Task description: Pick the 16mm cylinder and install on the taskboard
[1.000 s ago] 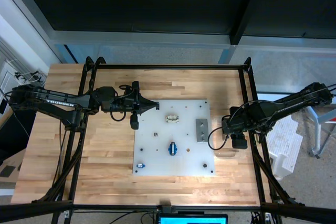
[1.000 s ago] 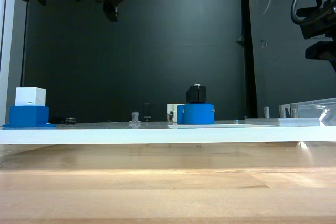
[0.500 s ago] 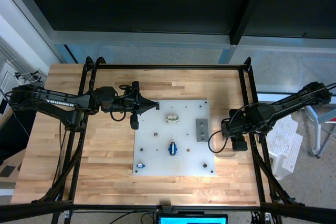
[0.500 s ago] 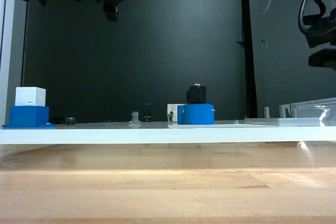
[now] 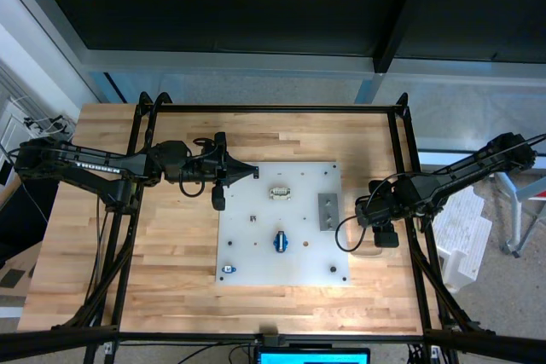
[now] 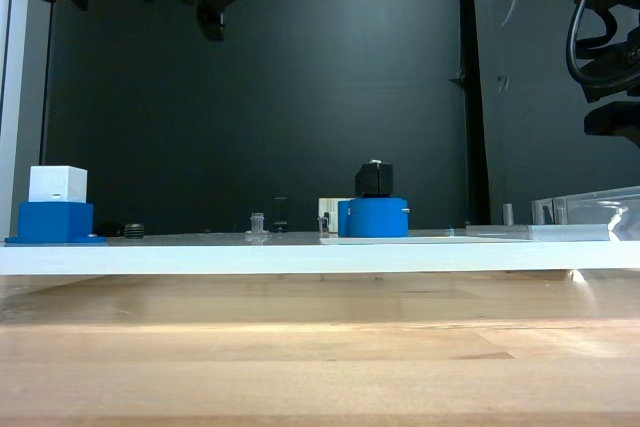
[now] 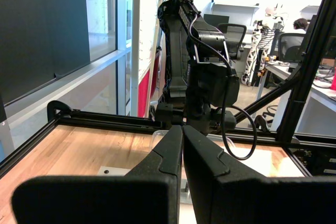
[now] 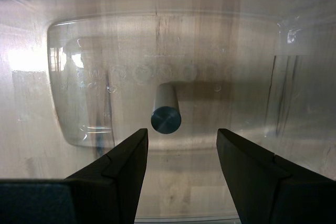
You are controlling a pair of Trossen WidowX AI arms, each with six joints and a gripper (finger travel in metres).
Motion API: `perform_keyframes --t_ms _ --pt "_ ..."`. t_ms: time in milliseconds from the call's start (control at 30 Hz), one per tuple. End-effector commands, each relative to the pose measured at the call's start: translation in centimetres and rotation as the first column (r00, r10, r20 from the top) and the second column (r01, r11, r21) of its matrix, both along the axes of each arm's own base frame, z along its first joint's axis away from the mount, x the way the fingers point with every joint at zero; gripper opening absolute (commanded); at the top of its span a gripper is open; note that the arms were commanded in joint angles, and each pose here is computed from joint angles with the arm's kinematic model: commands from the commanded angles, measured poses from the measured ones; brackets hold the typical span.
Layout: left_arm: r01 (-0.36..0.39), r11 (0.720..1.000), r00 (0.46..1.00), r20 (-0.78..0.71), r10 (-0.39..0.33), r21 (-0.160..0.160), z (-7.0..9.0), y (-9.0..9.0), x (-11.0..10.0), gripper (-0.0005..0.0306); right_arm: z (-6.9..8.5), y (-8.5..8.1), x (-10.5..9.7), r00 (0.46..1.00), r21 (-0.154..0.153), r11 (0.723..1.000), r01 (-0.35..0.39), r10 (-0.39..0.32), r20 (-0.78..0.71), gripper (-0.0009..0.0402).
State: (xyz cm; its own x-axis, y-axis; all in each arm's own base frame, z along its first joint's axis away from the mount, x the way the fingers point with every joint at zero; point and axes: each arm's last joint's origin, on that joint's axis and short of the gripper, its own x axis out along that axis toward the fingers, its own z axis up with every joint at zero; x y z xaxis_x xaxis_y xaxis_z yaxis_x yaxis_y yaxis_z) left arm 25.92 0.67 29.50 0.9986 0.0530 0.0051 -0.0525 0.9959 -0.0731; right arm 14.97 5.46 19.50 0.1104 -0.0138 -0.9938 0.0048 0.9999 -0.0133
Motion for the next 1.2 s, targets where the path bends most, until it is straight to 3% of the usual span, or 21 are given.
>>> perform_keyframes --t_ms 33,1200 --pt "0.0 1.0 1.0 0.0 0.0 0.0 0.0 0.0 0.01 0.0 -0.2 0.03 -0.08 1.0 -0.001 1.0 -0.005 0.005 -0.003 0.0181" --pt "0.0 1.0 1.0 0.0 0.0 0.0 0.0 0.01 0.01 0.0 -1.02 0.4 -0.11 0.999 0.009 1.0 -0.024 0.024 0.025 0.0181"
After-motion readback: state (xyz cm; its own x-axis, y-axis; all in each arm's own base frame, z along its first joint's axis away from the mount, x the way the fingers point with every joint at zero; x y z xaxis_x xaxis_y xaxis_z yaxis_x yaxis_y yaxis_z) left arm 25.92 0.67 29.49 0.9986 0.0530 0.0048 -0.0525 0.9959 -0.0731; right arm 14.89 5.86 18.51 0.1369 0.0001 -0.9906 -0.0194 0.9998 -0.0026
